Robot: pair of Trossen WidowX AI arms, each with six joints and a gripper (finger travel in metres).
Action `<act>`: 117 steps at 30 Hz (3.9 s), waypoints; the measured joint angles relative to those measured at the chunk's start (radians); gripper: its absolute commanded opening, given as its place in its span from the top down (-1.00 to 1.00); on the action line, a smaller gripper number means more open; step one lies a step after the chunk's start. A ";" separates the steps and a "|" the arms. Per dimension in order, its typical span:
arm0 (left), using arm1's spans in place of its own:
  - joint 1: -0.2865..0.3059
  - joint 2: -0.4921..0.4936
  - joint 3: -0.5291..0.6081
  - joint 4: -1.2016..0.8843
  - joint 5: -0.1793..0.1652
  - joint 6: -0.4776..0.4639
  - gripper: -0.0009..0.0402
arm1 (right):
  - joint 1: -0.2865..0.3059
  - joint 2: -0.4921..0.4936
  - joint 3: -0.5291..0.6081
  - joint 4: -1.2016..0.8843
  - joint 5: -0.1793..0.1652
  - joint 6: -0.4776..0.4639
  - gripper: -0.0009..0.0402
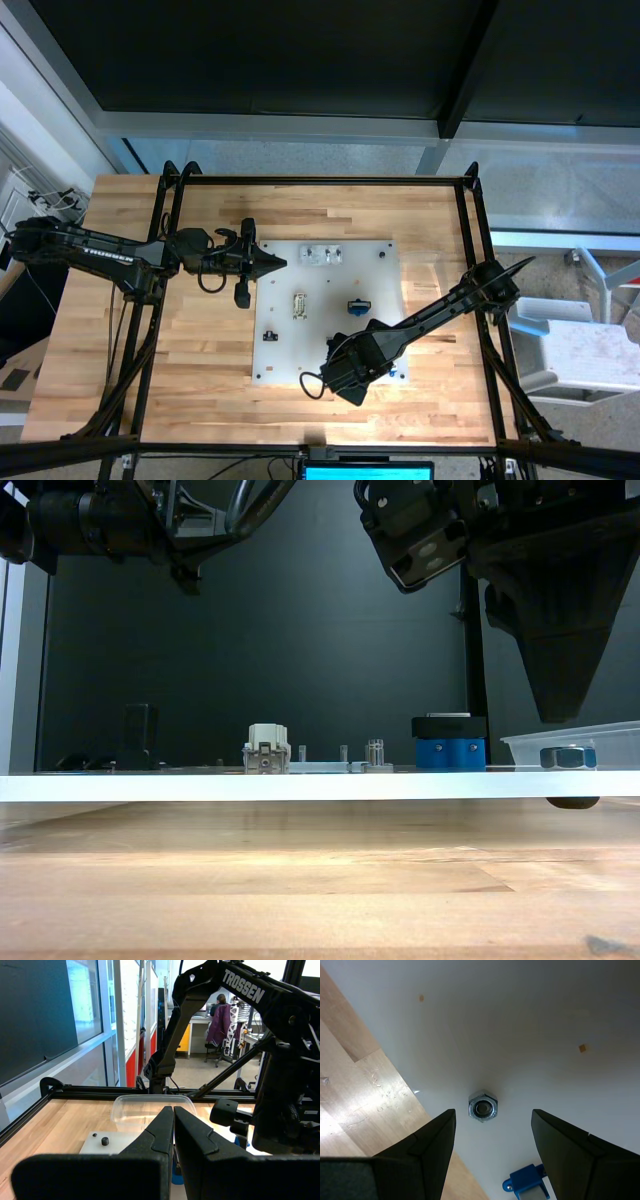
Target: Unfasten the M12 fastener and place in the container
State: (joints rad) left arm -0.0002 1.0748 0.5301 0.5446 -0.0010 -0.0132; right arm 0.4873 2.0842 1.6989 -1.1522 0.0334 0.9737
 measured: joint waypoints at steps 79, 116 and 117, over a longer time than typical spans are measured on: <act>0.000 0.000 0.000 0.000 0.000 0.000 0.96 | -0.004 0.003 -0.080 0.105 -0.034 -0.760 0.94; 0.000 0.000 0.000 0.000 0.000 0.000 0.96 | -0.005 -0.002 -0.080 0.113 -0.036 -1.482 0.31; 0.000 0.000 0.000 0.000 0.000 0.000 0.96 | -0.004 -0.002 -0.080 0.117 -0.034 -1.482 0.24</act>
State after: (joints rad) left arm -0.0002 1.0748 0.5297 0.5446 -0.0013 -0.0132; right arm 0.4831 2.0823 1.6188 -1.0348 -0.0006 -0.5087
